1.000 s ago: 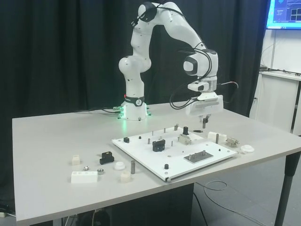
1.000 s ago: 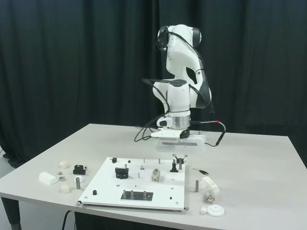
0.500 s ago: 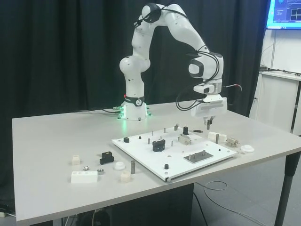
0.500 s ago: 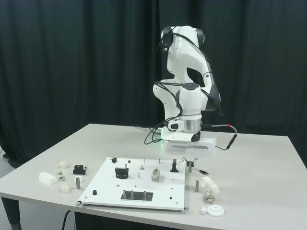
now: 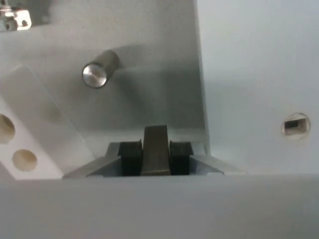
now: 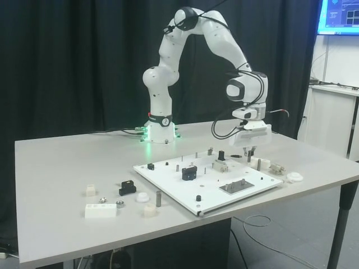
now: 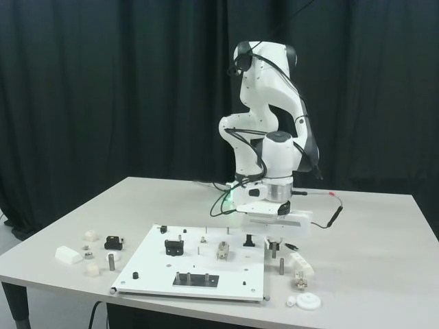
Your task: Place square peg 3.
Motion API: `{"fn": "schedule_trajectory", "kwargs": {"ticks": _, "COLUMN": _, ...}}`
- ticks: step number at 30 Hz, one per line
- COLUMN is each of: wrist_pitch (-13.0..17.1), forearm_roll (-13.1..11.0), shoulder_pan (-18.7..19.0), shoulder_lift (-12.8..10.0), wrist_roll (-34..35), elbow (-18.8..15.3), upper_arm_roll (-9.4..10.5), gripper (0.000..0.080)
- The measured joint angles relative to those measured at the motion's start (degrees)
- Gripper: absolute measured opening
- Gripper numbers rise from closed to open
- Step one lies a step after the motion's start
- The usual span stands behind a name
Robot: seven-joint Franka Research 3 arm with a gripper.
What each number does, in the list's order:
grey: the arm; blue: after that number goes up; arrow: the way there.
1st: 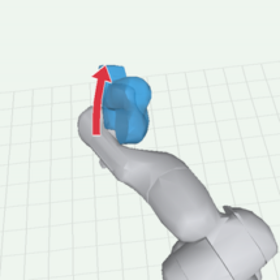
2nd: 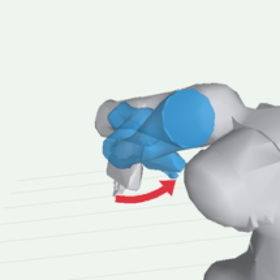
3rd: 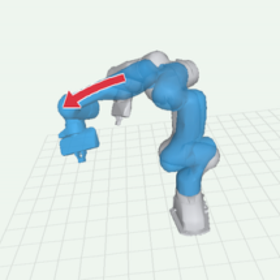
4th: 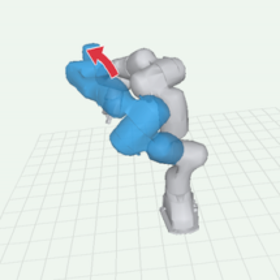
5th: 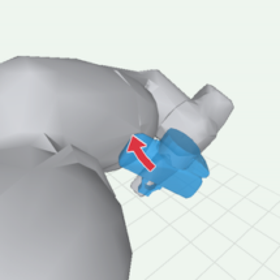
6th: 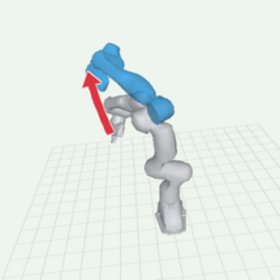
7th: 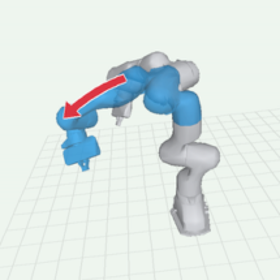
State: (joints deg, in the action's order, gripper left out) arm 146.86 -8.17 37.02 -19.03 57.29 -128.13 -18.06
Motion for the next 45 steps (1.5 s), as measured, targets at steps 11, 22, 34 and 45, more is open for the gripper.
{"fn": "schedule_trajectory", "kwargs": {"ticks": 11, "wrist_pitch": 0.45, "forearm_roll": -0.16, "shoulder_pan": -0.03, "shoulder_lift": -1.21, "wrist_roll": 0.86, "elbow": 0.27, "upper_arm_roll": 0.65, "gripper": 0.0114}}
{"fn": "schedule_trajectory", "kwargs": {"ticks": 22, "wrist_pitch": 1.47, "forearm_roll": -0.37, "shoulder_pan": -0.61, "shoulder_lift": -2.97, "wrist_roll": 2.16, "elbow": 0.51, "upper_arm_roll": 2.35, "gripper": 0.0114}}
{"fn": "schedule_trajectory", "kwargs": {"ticks": 34, "wrist_pitch": 1.58, "forearm_roll": -0.40, "shoulder_pan": -1.53, "shoulder_lift": -3.69, "wrist_roll": 2.93, "elbow": 1.06, "upper_arm_roll": 3.88, "gripper": 0.0337}}
{"fn": "schedule_trajectory", "kwargs": {"ticks": 45, "wrist_pitch": -1.00, "forearm_roll": -0.40, "shoulder_pan": -1.56, "shoulder_lift": -2.73, "wrist_roll": 3.51, "elbow": 2.47, "upper_arm_roll": 4.02, "gripper": 0.0792}}
